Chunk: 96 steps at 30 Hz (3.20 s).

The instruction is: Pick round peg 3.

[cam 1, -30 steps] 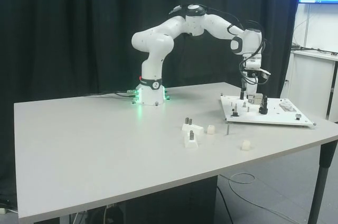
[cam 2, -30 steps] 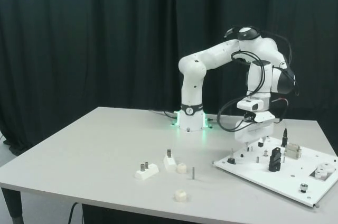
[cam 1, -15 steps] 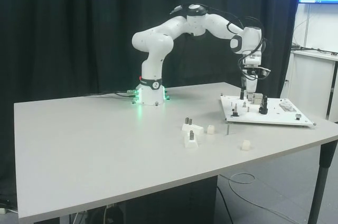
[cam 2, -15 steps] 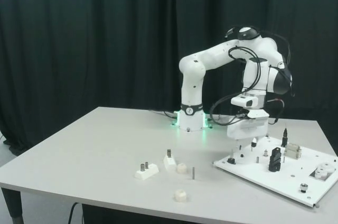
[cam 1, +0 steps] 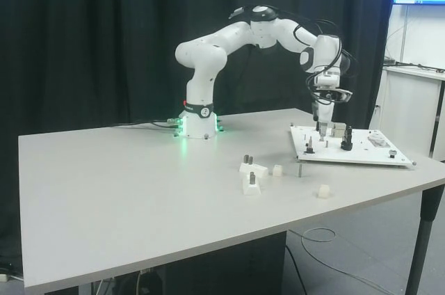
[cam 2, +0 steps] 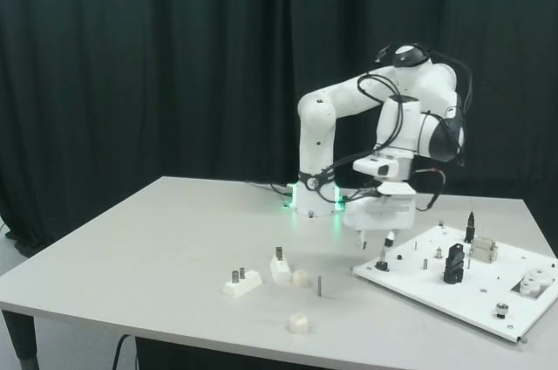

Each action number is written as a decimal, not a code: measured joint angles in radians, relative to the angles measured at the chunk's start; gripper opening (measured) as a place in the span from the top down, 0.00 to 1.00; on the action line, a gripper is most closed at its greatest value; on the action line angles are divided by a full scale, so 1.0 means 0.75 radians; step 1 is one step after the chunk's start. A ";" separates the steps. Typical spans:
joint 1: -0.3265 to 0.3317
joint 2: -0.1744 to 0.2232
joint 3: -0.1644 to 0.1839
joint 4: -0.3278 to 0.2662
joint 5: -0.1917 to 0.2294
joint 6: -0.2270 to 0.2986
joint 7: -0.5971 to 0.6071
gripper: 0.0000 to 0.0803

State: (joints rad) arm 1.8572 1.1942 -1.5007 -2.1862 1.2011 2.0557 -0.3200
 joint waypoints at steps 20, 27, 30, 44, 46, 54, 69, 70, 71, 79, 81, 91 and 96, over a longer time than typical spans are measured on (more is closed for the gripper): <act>-0.211 0.000 0.006 -0.050 0.006 -0.007 0.130 0.00; -0.275 -0.001 0.005 -0.086 0.022 -0.014 0.296 0.00; -0.304 -0.001 0.003 -0.094 0.036 -0.017 0.308 0.00; -0.441 -0.001 -0.032 -0.133 0.148 -0.042 0.636 0.00; -0.460 -0.001 -0.042 -0.138 0.162 -0.062 0.637 0.00; -0.528 -0.001 -0.070 -0.141 0.176 -0.139 0.572 0.00; -0.662 0.018 -0.074 -0.122 0.268 -0.262 0.571 0.00; -0.670 0.023 -0.073 -0.119 0.275 -0.269 0.572 0.00; -0.678 0.029 -0.073 -0.116 0.282 -0.275 0.574 0.00; -0.723 0.076 -0.059 -0.095 0.330 -0.285 0.670 0.00; -0.732 0.080 -0.052 -0.088 0.331 -0.284 0.702 0.00; -0.777 0.086 -0.028 -0.054 0.331 -0.275 0.770 0.00; -0.797 0.089 -0.016 -0.039 0.331 -0.271 0.770 0.00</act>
State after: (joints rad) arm 1.2592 1.2610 -1.5128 -2.2155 1.4494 1.8525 0.2576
